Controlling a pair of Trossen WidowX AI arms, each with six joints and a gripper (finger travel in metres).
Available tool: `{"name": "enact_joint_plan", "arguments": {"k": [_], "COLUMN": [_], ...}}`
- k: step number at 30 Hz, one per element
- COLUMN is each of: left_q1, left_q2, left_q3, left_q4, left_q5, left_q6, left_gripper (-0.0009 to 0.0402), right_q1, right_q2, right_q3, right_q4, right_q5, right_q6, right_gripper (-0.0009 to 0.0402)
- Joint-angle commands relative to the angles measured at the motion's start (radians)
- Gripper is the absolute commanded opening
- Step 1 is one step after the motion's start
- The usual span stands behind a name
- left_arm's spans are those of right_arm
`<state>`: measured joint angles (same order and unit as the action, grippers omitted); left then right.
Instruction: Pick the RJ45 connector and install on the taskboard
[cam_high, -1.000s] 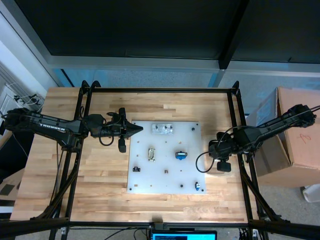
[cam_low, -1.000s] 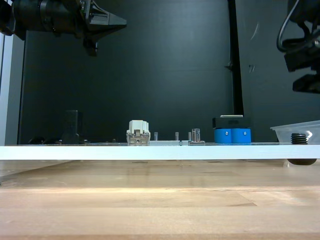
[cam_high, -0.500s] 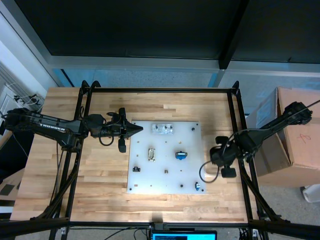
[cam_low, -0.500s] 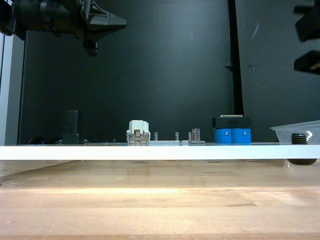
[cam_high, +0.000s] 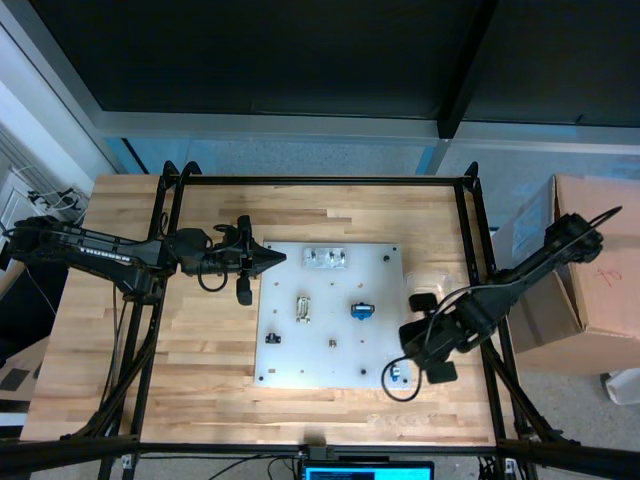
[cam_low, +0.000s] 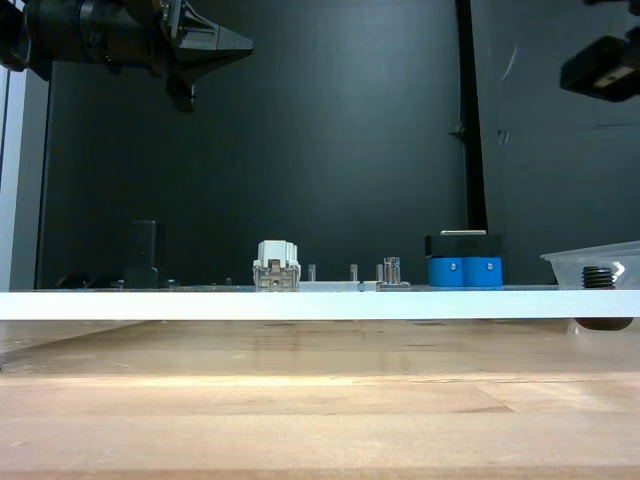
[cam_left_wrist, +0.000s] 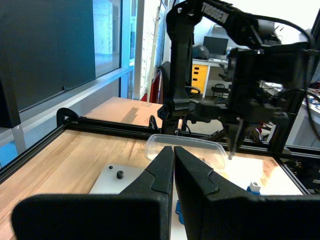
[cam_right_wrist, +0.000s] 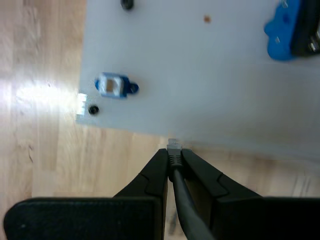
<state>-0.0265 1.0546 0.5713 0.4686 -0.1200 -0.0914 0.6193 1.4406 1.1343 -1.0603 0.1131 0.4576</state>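
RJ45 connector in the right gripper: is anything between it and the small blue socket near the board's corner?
Nothing visible. The RJ45 connector, held in the right gripper, hangs over the taskboard edge; only bare board lies between it and the blue socket. The left gripper, shut, is high over the board's far-left corner.

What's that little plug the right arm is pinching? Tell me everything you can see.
The RJ45 connector is a small pale plug tip on a dark grey cable, held in the right gripper's shut jaws above the white board's edge, clear of any seat. The left gripper hangs shut by the board's left edge.
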Motion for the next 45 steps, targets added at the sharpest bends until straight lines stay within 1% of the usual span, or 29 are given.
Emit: {"name": "enact_joint_plan", "arguments": {"k": [1,8,11,14,26,36,45], "left_q1": [0.000,0.000,0.000,0.000,0.000,0.000,0.000], "left_q2": [0.000,0.000,0.000,0.000,0.000,0.000,0.000], "left_q3": [0.000,0.000,0.000,0.000,0.000,0.000,0.000], "left_q4": [0.000,0.000,0.000,0.000,0.000,0.000,0.000], "left_q5": [0.000,0.000,0.000,0.000,0.000,0.000,0.000], "left_q6": [0.000,0.000,0.000,0.000,0.000,0.000,0.000], "left_gripper": [0.0000,0.0000,0.0000,0.0000,0.0000,0.0000,0.0000], "right_q1": [0.003,0.012,0.017,0.023,0.039,0.060,0.073], "right_q2": [0.064,0.158,0.178,0.192,0.222,0.222,0.222], "right_q3": [0.052,0.148,0.170,0.185,0.176,0.155,0.137], "right_q4": [0.000,-0.001,0.000,0.000,0.043,0.055,0.093], "right_q5": [0.000,0.003,0.017,0.019,0.017,0.018,0.018], "right_q6": [-0.002,-0.004,-0.006,-0.002,0.008,0.061,0.071], "right_gripper": [0.0000,0.0000,0.0000,0.0000,0.0000,0.0000,0.0000]}}
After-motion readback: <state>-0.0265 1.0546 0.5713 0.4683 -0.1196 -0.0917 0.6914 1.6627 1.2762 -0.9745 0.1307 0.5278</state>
